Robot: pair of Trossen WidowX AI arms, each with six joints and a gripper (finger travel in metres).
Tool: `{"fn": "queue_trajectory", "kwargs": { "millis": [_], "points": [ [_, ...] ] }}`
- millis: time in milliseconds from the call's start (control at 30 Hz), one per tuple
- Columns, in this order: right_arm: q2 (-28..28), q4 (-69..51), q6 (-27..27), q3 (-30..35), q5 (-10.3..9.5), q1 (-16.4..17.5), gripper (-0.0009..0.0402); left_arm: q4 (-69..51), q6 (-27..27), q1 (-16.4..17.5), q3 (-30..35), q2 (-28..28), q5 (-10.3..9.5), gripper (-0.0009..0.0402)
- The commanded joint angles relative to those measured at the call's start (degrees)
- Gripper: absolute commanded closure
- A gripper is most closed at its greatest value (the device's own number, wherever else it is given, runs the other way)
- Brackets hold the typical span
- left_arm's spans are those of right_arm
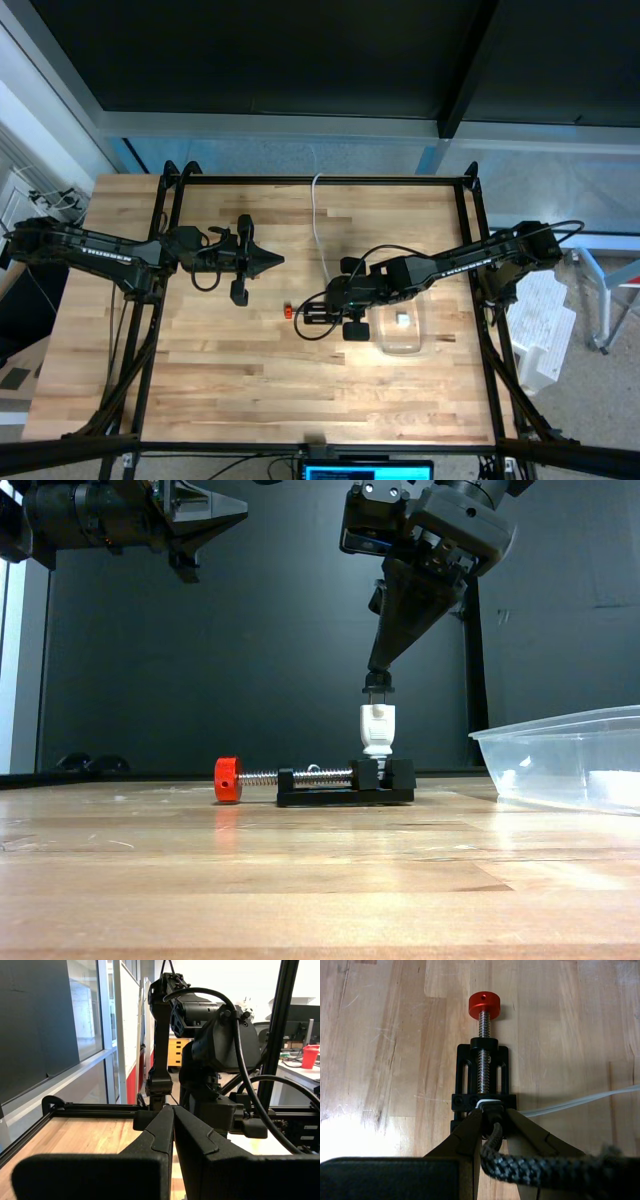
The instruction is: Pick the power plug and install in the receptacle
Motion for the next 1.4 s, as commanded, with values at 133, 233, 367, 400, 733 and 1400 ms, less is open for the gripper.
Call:
{"fn": "queue_trajectory", "kwargs": {
  "millis": [133, 233, 367, 400, 733, 1400],
  "points": [
    [0.0, 2.34, 0.13, -1.88, 0.02, 0.0, 0.0393, 0.02, 0.0, 0.0, 0.02, 0.02, 0.0, 0.0393],
    [0.0, 3.61, 0.35, -3.15, 0.0, 0.0, 0.0393, 0.02, 0.02, 0.02, 0.02, 0.0, 0.0, 0.0393],
    [0.0, 4.46, 0.55, -4.57, -0.02, 0.0, 0.0393, 0.02, 0.0, 0.02, 0.02, 0.02, 0.0, 0.0393],
    [0.0, 4.92, 0.55, -5.03, -0.02, 0.0, 0.0393, 0.02, 0.02, 0.02, 0.02, 0.02, 0.0, 0.0393],
    [0.0, 8.59, 1.75, -8.79, -1.51, -0.07, 0.0393, 0.02, 0.0, 0.0, 0.02, 0.02, 0.0, 0.0393],
    [0.0, 11.87, 1.42, -11.98, -1.57, -1.49, 0.0393, 0.02, 0.02, 0.0, 0.02, 0.02, 0.0, 0.0393]
  ]
}}
